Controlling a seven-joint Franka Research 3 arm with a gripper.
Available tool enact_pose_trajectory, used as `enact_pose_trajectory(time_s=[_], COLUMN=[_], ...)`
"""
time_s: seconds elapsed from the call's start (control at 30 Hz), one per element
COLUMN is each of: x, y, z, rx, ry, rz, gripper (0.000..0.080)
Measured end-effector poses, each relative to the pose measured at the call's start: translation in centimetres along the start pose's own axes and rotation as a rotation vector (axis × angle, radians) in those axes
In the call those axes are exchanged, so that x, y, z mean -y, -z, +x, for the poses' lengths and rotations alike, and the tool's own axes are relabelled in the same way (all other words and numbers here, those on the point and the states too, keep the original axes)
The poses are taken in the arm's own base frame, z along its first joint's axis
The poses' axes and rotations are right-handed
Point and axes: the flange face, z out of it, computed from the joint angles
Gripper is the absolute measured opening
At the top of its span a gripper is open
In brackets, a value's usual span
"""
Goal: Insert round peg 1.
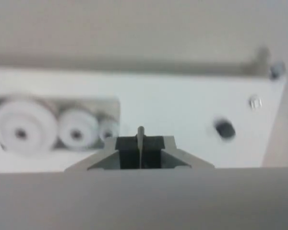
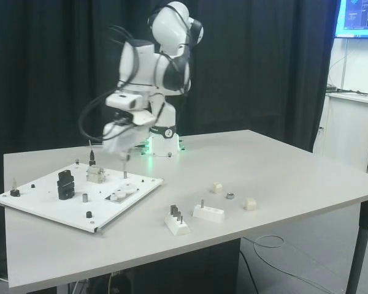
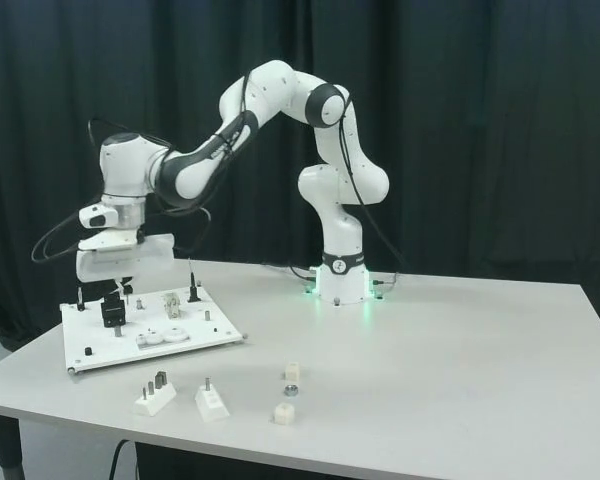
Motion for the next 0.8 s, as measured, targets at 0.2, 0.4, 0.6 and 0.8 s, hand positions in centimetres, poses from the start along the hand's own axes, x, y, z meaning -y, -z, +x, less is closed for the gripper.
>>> enact_pose_trajectory(time_s=[0.2, 0.4, 0.6, 0.8], x=[-4.1, -7.7, -11.0, -14.0], y=[-0.1, -0.4, -0.7, -0.7], z=[-2.8, -5.6, -8.4, -11.4], rx=[0.013, 0.022, 0.031, 0.037], ry=[0.002, -0.003, -0.010, -0.016], rz=[0.000, 0.002, 0.001, -0.001], gripper=[0.0017, 0.0017, 0.0017, 0.0017])
